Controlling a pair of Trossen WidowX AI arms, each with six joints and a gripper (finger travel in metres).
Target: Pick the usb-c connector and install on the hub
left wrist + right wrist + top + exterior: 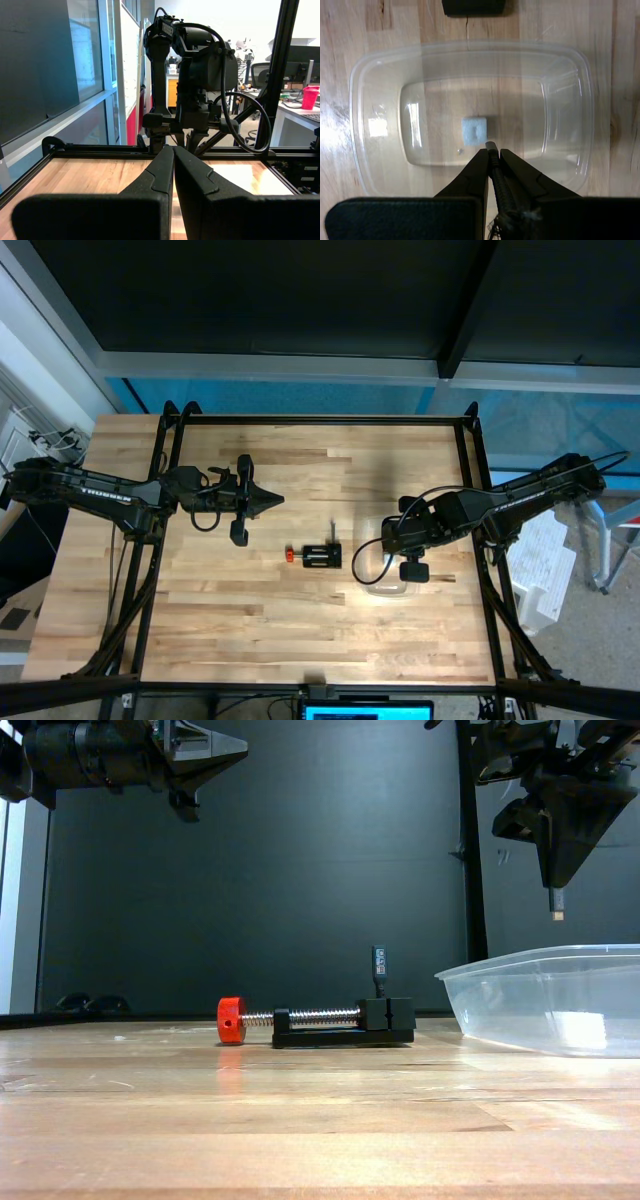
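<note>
The nearer right gripper (555,880), jaws pinching the usb-c connector (556,906) plug-down above the tub (540,995), has what seems the hub (379,965) upright in the clamp (330,1020), lower and toward the left gripper (272,500), which hovers with jaws closed, empty.

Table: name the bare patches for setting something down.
Bare wood: the near strip before the clamp and tub, and the far side behind them. Crowded: the tub, where the right hand hangs holding the usb-c connector. Left hand, shut, hovers over the left.
</note>
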